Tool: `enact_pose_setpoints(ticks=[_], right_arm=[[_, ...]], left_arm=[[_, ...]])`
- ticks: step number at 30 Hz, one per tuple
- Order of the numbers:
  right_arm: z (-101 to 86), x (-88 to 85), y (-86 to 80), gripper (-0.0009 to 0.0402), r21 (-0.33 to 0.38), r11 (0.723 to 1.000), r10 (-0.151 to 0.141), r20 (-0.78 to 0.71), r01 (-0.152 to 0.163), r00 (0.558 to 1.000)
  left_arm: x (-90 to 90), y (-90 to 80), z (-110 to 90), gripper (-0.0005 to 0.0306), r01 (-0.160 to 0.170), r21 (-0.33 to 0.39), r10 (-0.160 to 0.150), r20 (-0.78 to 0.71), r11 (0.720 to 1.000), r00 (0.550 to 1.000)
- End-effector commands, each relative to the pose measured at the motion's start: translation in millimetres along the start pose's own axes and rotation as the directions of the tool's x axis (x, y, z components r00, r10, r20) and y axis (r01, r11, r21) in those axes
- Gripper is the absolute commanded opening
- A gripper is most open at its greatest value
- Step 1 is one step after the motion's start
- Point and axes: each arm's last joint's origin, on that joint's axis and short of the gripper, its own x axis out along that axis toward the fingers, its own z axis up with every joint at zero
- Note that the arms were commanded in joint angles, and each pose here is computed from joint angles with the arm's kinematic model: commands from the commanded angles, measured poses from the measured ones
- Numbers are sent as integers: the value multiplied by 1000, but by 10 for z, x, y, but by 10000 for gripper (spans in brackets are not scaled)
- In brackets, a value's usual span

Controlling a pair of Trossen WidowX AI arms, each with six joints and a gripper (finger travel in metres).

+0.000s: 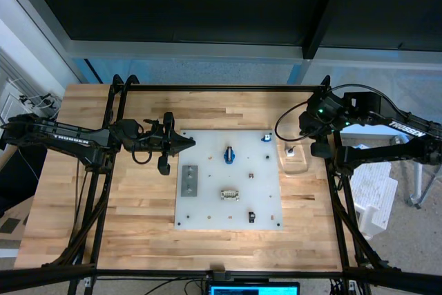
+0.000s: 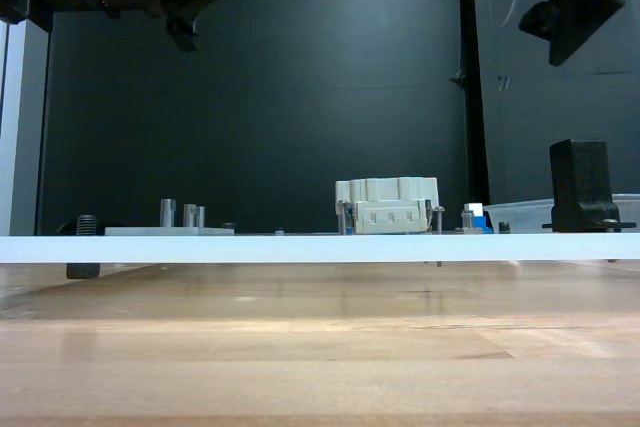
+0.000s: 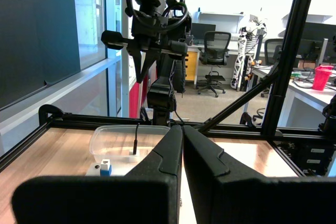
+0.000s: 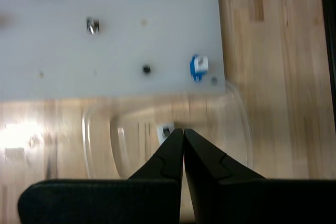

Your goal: Pick the USB connector and install on taskboard

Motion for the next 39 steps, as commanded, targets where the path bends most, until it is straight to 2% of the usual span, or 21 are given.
enact_pose_setpoints(ticks=[1,5,9,14,21,26,39], right_arm=[[-37,5,-39,0,-5,1000,-7,-30,6,1000],[-72,21,-59,0,-23,1000,-8,-62,7,998],[-119,114,-47,11,-44,999,7,-107,-11,994],[-182,295,-43,50,-62,998,-13,-164,3,986],[-232,525,-33,107,-97,995,-9,-178,-8,984],[-259,677,-28,134,-93,996,-10,-174,-6,985],[-384,1045,2,155,-108,994,4,-200,-26,980]], left_arm=[[0,0,2,0,0,0,0,1,1000,1000],[0,0,2,0,0,0,0,1,1000,1000],[0,0,2,0,0,0,0,1,1000,1000],[1,0,3,0,0,0,0,1,1000,1000],[0,0,2,0,0,0,0,1,1000,1000],[1,1,3,0,0,0,0,1,1000,1000],[0,1,2,0,0,0,0,1,1000,1000]])
